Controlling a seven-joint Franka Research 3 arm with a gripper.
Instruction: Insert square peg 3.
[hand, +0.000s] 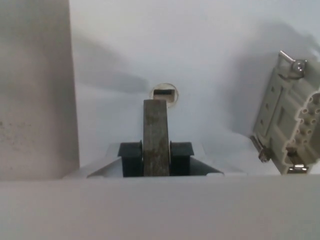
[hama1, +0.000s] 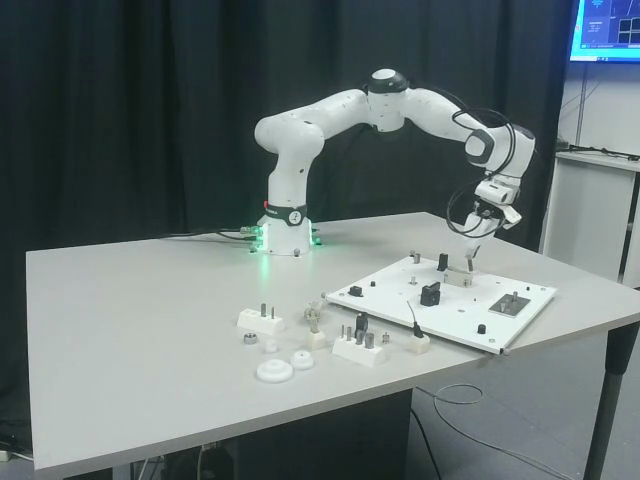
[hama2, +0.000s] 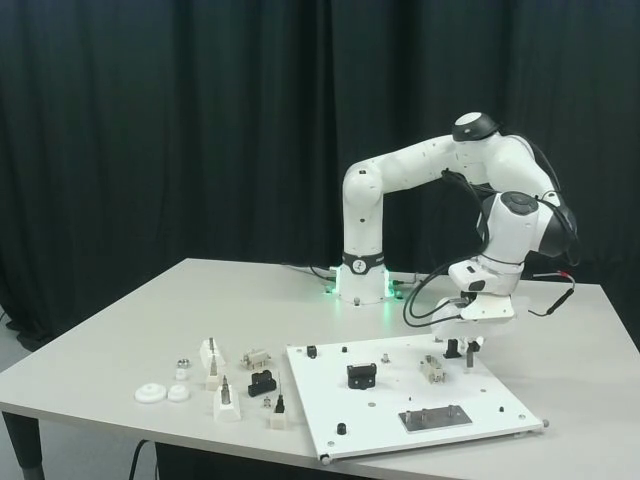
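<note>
I see the grey worktop (hama1: 130, 310) carrying the white board (hama2: 400, 410). My tool (hand: 156, 159) is clenched on the square peg (hand: 156, 135), held upright over the board. The square hole (hand: 164, 93) lies just beyond the peg's tip, nearly aligned with its long axis.

The arm (hama2: 420, 165) is white, built of rounded, smooth-shelled links with grey caps at the joints, one on the elbow (hama2: 470, 125). Its base column (hama2: 362, 255) carries a black band, and green light glows around the foot of that column where it meets the worktop (hama2: 120, 340). Black cables (hama1: 480, 125) loop along the forearm beside the wrist. Below the wrist, the tool (hand: 156, 142) has black fingertip pads (hand: 130, 152).
</note>
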